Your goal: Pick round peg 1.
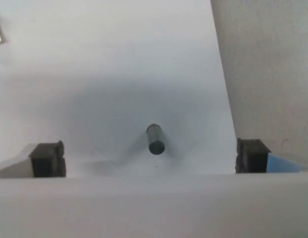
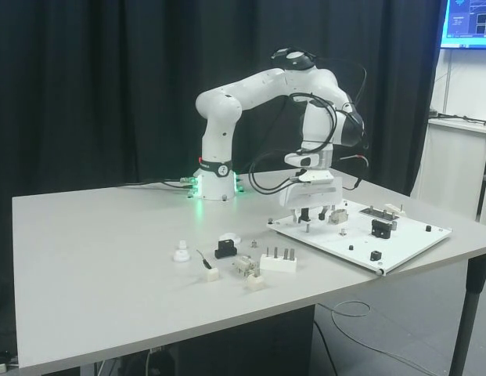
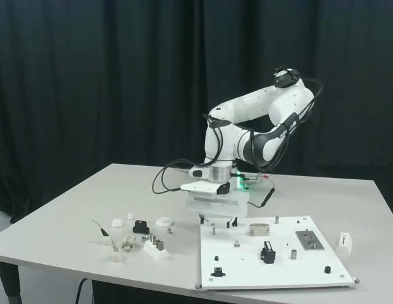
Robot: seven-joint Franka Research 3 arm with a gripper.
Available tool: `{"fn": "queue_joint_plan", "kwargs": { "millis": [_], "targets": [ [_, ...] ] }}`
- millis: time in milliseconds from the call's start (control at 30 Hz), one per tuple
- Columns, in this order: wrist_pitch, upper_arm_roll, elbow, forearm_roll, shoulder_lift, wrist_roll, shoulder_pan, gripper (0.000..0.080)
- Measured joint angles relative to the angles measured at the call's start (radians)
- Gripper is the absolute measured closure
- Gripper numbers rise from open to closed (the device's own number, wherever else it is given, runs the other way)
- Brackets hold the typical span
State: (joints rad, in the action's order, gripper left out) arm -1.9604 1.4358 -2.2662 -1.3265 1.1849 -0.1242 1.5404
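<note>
A short grey round peg (image 1: 155, 139) stands upright on the white board (image 1: 119, 74), and the wrist view looks almost straight down on it. My gripper (image 1: 149, 157) is open above it, with one black fingertip (image 1: 47, 158) on each side and a wide gap to the peg. From the room cameras, the gripper (image 2: 314, 213) (image 3: 218, 221) hangs low over the board's corner nearest the arm's base. The peg (image 3: 213, 230) shows there as a small post just under the fingers. Nothing is held.
The white board (image 2: 399, 251) (image 3: 247, 269) carries several black and grey fixtures (image 3: 268, 252). A white holder block with pegs (image 2: 278, 261) (image 3: 155, 247) and small loose parts (image 2: 225, 249) lie on the grey table (image 2: 94, 235) beside it. The board's edge runs close to the peg (image 1: 224, 99).
</note>
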Motion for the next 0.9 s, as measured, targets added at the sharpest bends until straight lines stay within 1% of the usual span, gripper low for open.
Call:
{"fn": "queue_joint_plan", "kwargs": {
  "millis": [133, 167, 900],
  "targets": [
    [-0.001, 0.001, 0.001, 0.000, 0.000, -0.001, 0.000, 0.0049],
    [-0.002, 0.001, 0.001, 0.000, 0.000, -0.001, 0.000, 0.0012],
    [-0.021, 0.010, 0.002, 0.000, 0.000, -0.002, -0.003, 0.0003]
  ]
}}
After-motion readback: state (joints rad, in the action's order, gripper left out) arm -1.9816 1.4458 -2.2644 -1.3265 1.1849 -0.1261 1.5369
